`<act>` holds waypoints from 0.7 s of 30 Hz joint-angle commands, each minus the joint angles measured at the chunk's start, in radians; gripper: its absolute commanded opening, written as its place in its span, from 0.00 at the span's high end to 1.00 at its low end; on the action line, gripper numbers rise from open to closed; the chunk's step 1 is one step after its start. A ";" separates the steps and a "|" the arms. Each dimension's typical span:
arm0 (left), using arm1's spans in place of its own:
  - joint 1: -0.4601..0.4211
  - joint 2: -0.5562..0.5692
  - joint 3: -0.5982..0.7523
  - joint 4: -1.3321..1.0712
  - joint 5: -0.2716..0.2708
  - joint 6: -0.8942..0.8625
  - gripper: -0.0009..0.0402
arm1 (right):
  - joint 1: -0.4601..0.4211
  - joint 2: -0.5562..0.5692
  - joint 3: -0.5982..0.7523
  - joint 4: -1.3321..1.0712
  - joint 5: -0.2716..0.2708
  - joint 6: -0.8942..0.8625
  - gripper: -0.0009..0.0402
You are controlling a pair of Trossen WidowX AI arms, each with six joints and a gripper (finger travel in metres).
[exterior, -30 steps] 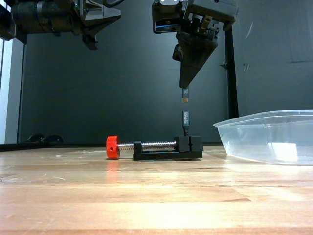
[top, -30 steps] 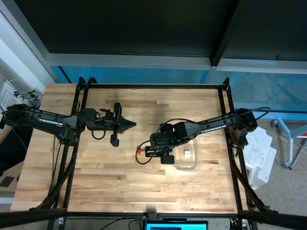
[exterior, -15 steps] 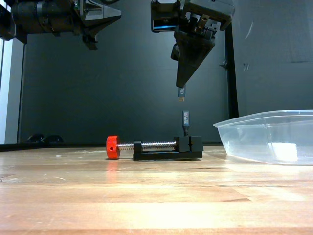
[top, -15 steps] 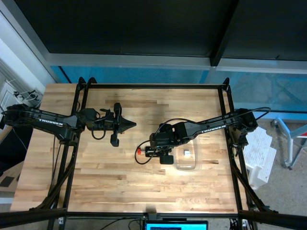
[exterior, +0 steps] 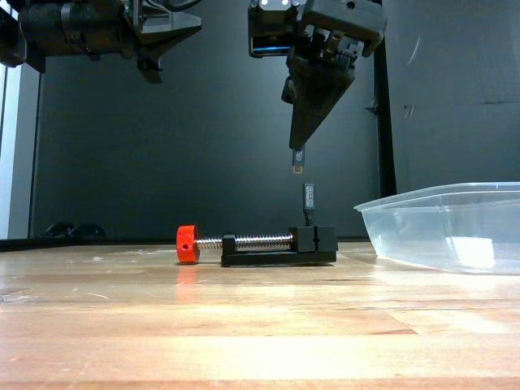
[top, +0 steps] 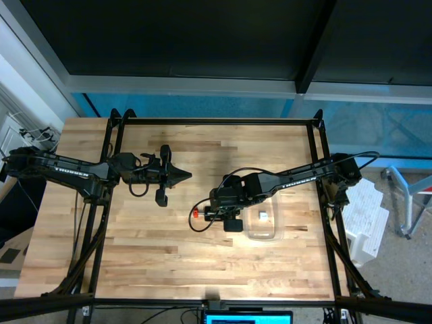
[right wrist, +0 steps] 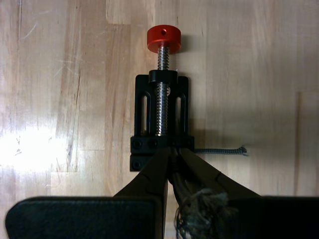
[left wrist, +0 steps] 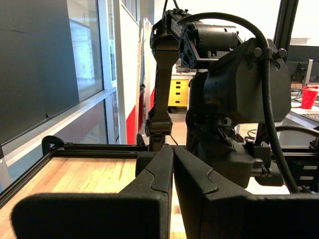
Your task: Pick the usb-c connector and install on the hub
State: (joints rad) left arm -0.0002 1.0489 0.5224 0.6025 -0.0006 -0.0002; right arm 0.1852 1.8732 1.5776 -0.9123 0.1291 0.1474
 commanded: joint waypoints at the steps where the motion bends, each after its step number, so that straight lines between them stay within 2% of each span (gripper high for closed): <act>1: 0.000 0.000 0.000 0.000 0.000 0.000 0.98 | 0.000 0.002 -0.002 0.004 0.002 -0.010 0.98; 21: 0.000 0.000 0.000 0.000 0.000 0.000 0.98 | 0.000 0.052 -0.005 0.035 -0.001 -0.026 0.98</act>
State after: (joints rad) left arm -0.0002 1.0489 0.5224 0.6025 -0.0002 -0.0002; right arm 0.1852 1.9213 1.5719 -0.8772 0.1287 0.1215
